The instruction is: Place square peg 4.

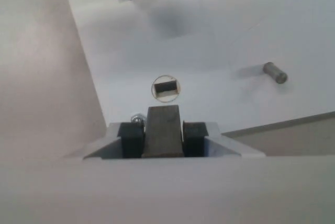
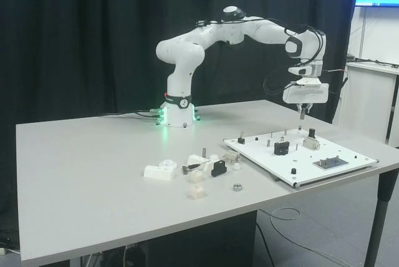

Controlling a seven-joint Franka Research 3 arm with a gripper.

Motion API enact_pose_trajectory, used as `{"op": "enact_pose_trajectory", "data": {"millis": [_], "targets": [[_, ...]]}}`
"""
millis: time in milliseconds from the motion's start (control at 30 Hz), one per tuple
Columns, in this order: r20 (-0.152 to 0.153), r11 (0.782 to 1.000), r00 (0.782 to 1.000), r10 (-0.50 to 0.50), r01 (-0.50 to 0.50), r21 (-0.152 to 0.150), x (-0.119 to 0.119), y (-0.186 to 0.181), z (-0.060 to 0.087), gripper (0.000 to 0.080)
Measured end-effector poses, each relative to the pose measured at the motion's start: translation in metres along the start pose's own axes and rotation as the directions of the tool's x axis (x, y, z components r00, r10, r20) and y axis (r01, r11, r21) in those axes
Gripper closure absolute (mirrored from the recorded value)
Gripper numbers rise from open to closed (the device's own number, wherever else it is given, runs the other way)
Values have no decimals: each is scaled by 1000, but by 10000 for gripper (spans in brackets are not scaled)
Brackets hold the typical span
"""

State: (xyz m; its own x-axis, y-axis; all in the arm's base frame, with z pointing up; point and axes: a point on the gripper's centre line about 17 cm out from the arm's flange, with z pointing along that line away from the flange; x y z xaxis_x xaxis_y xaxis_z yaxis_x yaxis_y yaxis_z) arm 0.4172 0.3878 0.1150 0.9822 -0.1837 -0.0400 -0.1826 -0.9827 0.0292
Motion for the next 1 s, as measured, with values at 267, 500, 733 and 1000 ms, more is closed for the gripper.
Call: {"op": "enact_pose_trajectory", "data": {"millis": [267, 500, 733, 1000], "targets": [[-10, 1000, 1000, 3, -3, -9, 3, 3, -5, 649], [-12, 1000, 1000, 3, -3, -14, 4, 5, -6, 649], [-18, 1000, 1000, 16, -16, -19, 7, 7, -8, 649], [-30, 999, 999, 17, -18, -29, 11, 11, -12, 649]]}}
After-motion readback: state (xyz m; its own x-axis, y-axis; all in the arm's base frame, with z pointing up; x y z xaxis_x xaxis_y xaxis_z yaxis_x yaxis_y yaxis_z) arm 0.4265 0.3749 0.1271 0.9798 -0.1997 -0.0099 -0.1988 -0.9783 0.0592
